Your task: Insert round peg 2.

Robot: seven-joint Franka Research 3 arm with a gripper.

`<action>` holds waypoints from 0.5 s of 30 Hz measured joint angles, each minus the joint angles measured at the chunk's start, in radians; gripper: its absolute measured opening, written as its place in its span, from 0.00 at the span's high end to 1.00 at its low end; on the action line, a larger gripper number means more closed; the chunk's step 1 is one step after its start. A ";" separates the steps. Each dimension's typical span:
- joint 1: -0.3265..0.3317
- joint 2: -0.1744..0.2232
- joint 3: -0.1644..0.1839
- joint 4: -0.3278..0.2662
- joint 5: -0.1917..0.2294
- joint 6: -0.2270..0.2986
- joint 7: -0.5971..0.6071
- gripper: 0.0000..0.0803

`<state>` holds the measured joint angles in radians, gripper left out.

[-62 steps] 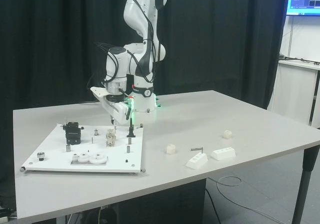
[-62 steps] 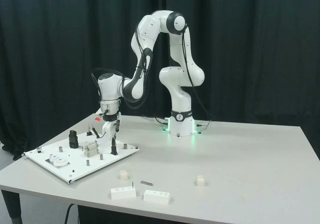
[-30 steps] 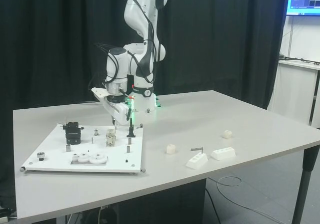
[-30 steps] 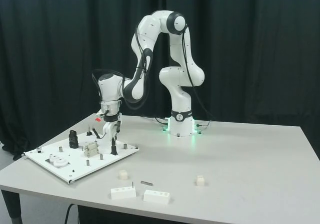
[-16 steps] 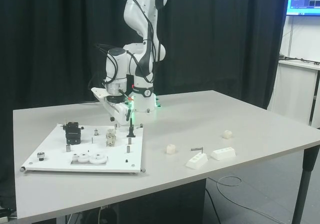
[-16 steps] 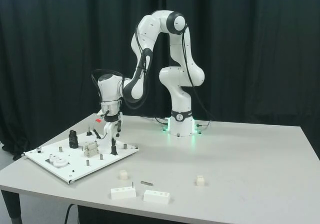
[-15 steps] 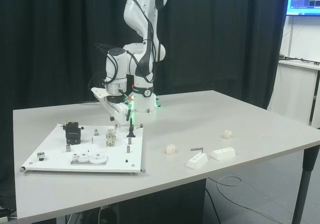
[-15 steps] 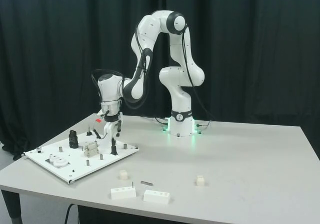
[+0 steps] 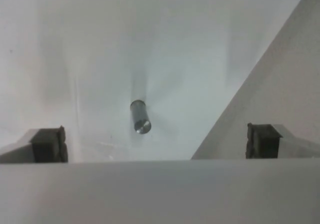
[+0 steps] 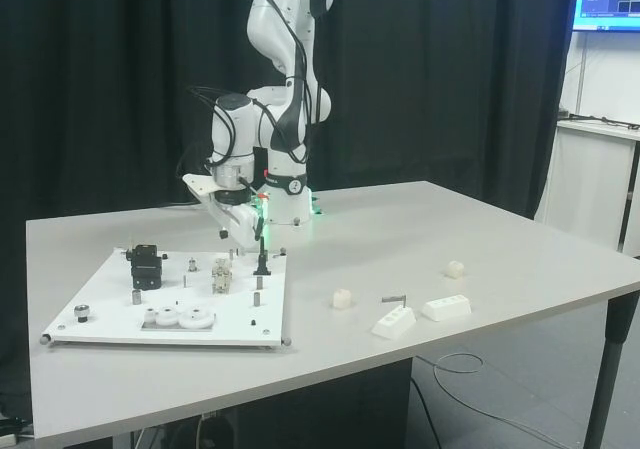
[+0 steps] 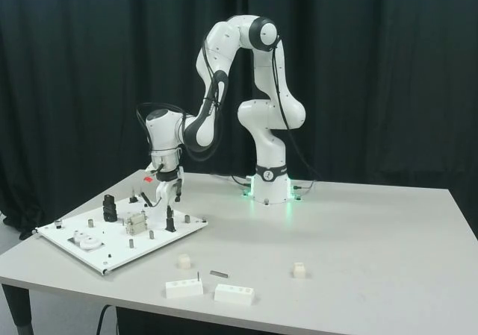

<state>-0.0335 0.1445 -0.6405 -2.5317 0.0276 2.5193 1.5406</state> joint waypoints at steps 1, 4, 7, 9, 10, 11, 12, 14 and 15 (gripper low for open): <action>0.000 -0.001 0.000 0.000 0.000 -0.001 -0.002 0.01; 0.000 -0.006 -0.001 0.001 0.000 -0.011 -0.003 0.01; 0.000 -0.011 -0.003 0.003 0.000 -0.025 -0.009 0.01; 0.000 -0.014 -0.005 0.005 0.000 -0.037 -0.022 0.00; 0.000 -0.016 -0.006 0.006 0.000 -0.042 -0.033 0.00; 0.000 -0.018 -0.007 0.007 0.000 -0.047 -0.049 0.00; 0.000 -0.020 -0.008 0.008 0.000 -0.051 -0.071 0.00; 0.000 -0.025 -0.012 0.010 0.000 -0.056 -0.124 0.00; 0.000 -0.028 -0.013 0.010 0.000 -0.057 -0.152 0.00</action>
<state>-0.0335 0.1168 -0.6537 -2.5218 0.0275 2.4623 1.3882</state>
